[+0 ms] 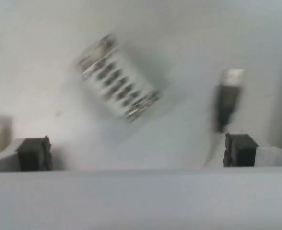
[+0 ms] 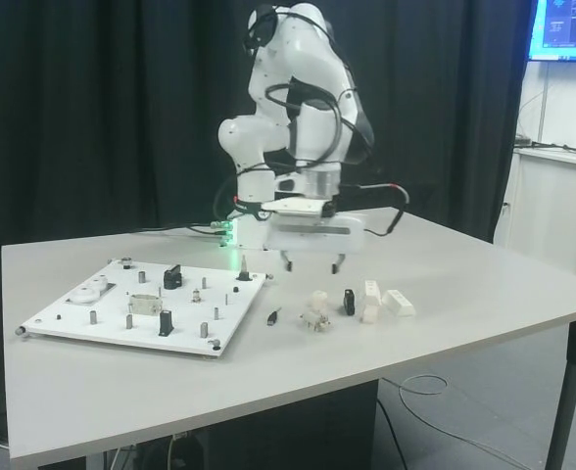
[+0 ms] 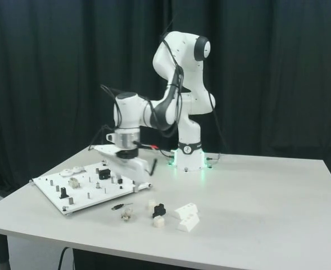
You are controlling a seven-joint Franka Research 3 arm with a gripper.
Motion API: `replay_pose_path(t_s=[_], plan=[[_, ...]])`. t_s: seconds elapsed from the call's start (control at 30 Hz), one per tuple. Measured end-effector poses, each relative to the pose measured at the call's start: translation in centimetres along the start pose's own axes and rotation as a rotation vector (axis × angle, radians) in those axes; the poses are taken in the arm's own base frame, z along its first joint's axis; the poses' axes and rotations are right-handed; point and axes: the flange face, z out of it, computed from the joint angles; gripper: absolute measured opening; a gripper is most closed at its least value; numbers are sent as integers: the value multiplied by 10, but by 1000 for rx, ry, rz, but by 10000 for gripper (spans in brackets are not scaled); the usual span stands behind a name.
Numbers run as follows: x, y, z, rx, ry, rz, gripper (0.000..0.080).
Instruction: Remove BNC.
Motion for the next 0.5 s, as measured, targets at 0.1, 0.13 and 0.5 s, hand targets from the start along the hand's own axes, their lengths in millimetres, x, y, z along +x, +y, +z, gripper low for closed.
replay_pose_path(t_s=[0.1,0.13,0.5], plan=[[20,8,-5,12,21,37,800],[27,12,-7,15,27,51,800],[95,51,-22,34,92,189,800]])
